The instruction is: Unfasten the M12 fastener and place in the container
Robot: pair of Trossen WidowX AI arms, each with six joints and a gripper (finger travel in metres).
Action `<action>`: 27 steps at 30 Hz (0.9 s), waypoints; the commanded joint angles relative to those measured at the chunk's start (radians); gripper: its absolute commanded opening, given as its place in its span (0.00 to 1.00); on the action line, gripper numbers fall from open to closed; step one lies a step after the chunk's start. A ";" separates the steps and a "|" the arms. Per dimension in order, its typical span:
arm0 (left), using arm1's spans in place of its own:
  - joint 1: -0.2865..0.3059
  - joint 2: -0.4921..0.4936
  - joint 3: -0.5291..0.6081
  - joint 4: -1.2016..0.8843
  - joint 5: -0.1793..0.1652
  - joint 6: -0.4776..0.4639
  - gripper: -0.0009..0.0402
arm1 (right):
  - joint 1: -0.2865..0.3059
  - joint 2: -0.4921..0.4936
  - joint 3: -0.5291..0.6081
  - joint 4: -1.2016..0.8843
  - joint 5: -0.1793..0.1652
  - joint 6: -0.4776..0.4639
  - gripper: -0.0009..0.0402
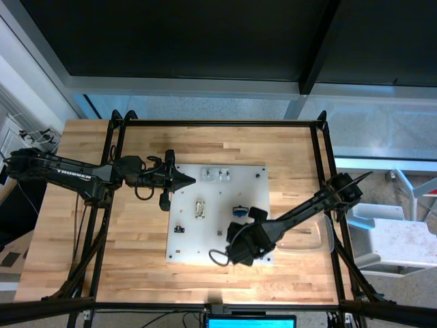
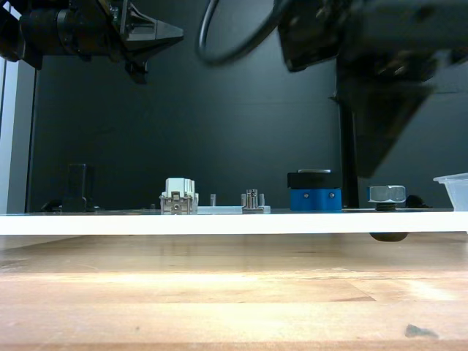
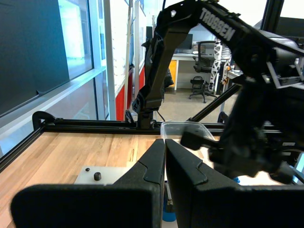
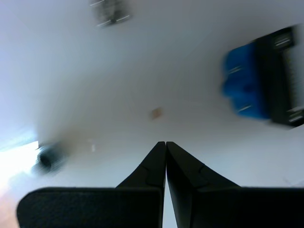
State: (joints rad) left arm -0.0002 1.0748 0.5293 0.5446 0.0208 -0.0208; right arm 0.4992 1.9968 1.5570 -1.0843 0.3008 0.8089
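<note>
1. Fingers of the right gripper (image 4: 165, 142) are pressed together with nothing gripped, held above the one white board (image 1: 205, 239).
2. The left gripper (image 3: 165, 140) is likewise closed and empty, raised over the board's far left part.
3. One silver nut (image 2: 386, 194) is seen on its stud, beside one clear container (image 2: 453, 186).

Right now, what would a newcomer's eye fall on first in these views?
The right tool, shut on nothing, hangs over the near right of the white board, near the silver nut, which in the low view appears to sit on its stud. The left tool, also shut, hovers at the board's far left edge; the clear container lies right of the board.
</note>
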 commanded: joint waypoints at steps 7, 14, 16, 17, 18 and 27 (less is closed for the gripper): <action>0.000 0.000 0.000 0.000 0.000 0.000 0.02 | -0.002 -0.015 0.003 0.003 -0.109 0.023 0.02; 0.000 0.000 0.000 0.000 -0.002 0.000 0.02 | -0.001 -0.024 0.003 0.069 -0.289 -0.010 0.02; 0.000 0.000 0.000 0.000 -0.002 0.000 0.02 | -0.001 -0.024 0.003 0.103 -0.341 -0.014 0.02; 0.000 0.000 0.000 0.000 -0.003 0.000 0.02 | -0.001 -0.024 0.003 0.118 -0.364 -0.014 0.02; 0.000 0.000 0.000 0.000 -0.002 0.000 0.02 | -0.001 -0.024 0.003 0.131 -0.378 -0.015 0.02; 0.000 0.000 0.000 0.000 -0.002 0.000 0.02 | -0.002 -0.024 0.003 0.153 -0.357 0.029 0.02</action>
State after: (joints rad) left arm -0.0002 1.0752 0.5293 0.5446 0.0181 -0.0208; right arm 0.4969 1.9709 1.5600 -0.9340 -0.0700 0.8360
